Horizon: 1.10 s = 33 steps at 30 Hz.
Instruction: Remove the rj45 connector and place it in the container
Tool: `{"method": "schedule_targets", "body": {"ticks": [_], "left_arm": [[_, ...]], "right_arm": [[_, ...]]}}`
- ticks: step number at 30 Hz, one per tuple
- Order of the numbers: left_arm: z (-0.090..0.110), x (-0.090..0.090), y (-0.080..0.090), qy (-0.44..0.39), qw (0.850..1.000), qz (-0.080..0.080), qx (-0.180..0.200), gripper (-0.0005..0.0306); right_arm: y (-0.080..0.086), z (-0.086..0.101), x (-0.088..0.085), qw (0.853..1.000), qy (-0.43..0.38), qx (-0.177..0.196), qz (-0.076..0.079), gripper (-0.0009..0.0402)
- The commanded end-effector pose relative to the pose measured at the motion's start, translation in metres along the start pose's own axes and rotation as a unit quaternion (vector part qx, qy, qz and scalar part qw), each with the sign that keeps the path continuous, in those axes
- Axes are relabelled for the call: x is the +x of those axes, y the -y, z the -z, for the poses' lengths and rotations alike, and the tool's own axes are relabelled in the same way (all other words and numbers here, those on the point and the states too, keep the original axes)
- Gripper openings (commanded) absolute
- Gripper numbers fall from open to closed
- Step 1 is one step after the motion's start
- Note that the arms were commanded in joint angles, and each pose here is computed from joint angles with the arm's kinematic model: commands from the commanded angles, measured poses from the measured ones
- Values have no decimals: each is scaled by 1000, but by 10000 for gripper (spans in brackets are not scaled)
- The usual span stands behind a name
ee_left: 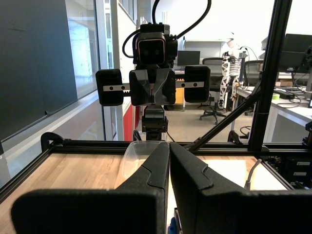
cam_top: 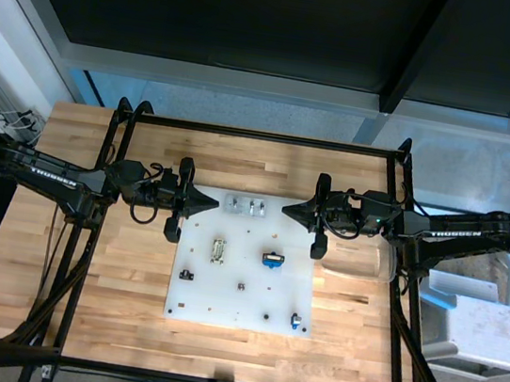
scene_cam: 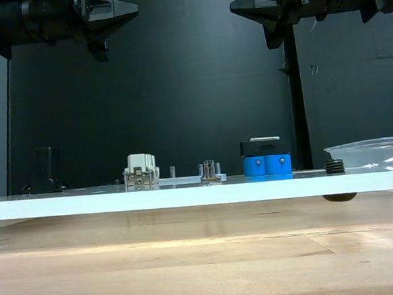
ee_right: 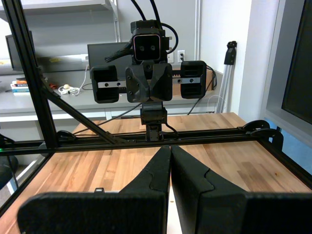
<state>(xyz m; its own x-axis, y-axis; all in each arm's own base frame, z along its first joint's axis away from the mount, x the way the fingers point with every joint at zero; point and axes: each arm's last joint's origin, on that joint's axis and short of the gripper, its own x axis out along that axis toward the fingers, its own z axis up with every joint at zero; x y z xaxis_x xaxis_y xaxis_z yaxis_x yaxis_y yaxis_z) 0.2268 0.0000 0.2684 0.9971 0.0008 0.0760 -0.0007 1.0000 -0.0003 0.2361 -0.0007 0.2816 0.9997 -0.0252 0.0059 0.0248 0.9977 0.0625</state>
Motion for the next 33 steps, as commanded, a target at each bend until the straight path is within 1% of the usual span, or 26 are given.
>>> {"method": "schedule_targets", "body": {"ticks": [1, 12, 18, 21, 24, 25, 28, 29, 33], "left_arm": [[0, 0, 0, 0, 1000, 0, 0, 0], [0, 0, 0, 0, 1000, 0, 0, 0], [0, 0, 0, 0, 1000, 0, 0, 0], [0, 0, 0, 0, 1000, 0, 0, 0], [0, 0, 0, 0, 1000, 0, 0, 0], [0, 0, 0, 0, 1000, 0, 0, 0], [0, 0, 0, 0, 1000, 0, 0, 0], [0, 0, 0, 0, 1000, 0, 0, 0], [0, 0, 0, 0, 1000, 0, 0, 0]], "right_arm": [[0, 0, 0, 1000, 1, 0, 0, 0], [0, 2, 0, 1000, -9, 0, 0, 0], [-1, 8, 0, 997, -77, 0, 3, 0], [-6, 6, 0, 993, -114, -5, 10, 0], [-11, 3, 0, 989, -149, -8, 3, 0], [-13, 3, 0, 987, -162, -9, 4, 0], [-20, 0, 1, 978, -207, -17, 19, 0], [-22, -1, 1, 974, -224, -18, 21, 0], [-32, -5, 4, 959, -284, -16, 13, 0]]}}
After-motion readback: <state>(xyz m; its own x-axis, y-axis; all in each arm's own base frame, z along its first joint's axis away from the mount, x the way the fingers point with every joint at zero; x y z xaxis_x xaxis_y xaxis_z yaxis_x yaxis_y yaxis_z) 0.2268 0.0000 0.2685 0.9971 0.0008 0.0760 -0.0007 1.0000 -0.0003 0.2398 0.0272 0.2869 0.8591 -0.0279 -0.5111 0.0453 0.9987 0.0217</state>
